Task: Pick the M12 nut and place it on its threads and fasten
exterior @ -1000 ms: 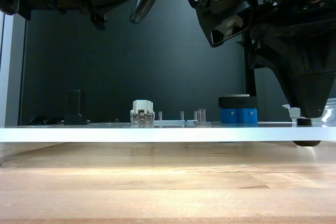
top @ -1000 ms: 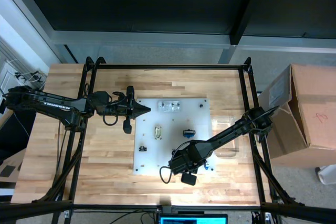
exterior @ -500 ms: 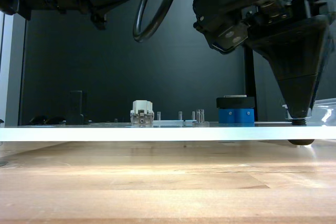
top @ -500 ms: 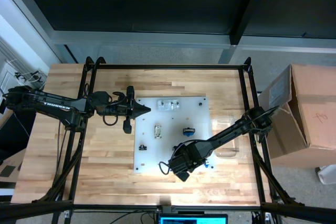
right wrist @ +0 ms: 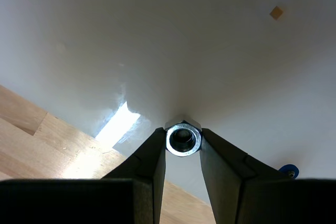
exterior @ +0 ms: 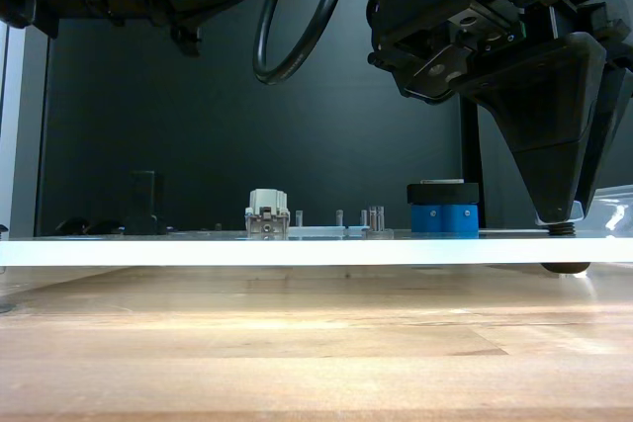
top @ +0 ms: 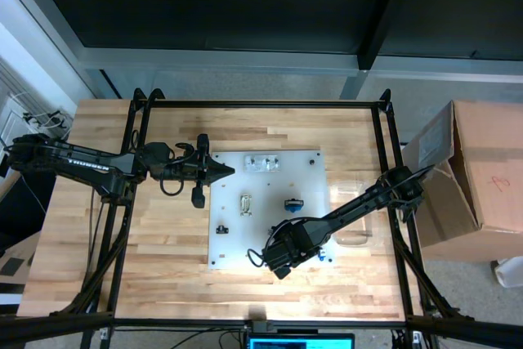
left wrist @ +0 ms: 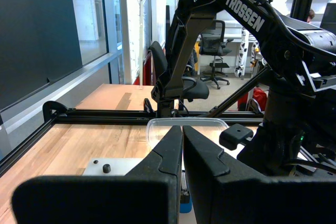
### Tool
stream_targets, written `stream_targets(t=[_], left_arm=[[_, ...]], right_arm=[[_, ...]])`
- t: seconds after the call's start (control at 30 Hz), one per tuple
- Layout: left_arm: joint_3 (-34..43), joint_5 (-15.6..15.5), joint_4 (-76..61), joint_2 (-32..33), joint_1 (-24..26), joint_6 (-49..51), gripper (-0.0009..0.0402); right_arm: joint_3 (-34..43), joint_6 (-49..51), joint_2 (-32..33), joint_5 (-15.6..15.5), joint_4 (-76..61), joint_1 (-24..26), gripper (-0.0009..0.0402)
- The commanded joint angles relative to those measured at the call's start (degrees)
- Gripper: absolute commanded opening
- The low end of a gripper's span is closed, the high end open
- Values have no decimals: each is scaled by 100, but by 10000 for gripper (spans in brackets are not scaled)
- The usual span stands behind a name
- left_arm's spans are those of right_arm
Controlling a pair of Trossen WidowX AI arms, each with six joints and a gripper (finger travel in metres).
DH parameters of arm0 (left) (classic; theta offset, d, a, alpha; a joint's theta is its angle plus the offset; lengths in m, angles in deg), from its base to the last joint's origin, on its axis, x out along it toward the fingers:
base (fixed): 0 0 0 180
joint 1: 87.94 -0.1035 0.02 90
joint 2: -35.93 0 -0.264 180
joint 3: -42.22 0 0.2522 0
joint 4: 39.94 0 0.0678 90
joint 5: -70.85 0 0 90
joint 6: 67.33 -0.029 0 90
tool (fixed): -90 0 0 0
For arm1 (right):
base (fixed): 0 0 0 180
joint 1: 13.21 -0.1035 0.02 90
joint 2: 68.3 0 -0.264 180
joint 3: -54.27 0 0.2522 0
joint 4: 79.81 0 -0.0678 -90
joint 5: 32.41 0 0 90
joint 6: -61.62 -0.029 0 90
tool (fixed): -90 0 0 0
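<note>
I had the right pincer [exterior: 556, 220] clamped on the small silver hex nut [right wrist: 183, 139]. Both fingertips pinched its flats, with the bore facing the white task board [right wrist: 220, 45] beyond the tips. I reckoned that grip kept the bore square to the threads. In the low view the short black ribbed stud [exterior: 562, 230] sat directly under the pincer's tips with some ribs showing, so the nut was at most at the top of its stud. I couldn't tell whether the threads had caught. The left pincer [left wrist: 182, 153] had its fingers closed together on nothing. It hung raised over the board's far left edge, well apart from the right one, and I judged it parked out of the way. A clear plastic tray [left wrist: 185, 126] lay beyond its tips.
</note>
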State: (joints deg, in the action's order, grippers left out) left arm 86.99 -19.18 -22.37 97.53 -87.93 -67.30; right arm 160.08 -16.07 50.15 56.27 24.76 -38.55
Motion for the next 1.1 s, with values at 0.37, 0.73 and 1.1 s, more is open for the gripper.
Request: stream_targets(t=[0.37, 0.73, 1.1], left_arm=[[2, 2, 2, 0, -2, -2, 0], [2, 2, 2, 0, 0, -2, 0], [2, 2, 2, 0, 0, -2, 0]], right_arm=[[13, 15, -15, -22, 37, -4, 50], [11, 11, -72, -24, 46, -2, 146], [13, 15, -138, -24, 37, -2, 199]])
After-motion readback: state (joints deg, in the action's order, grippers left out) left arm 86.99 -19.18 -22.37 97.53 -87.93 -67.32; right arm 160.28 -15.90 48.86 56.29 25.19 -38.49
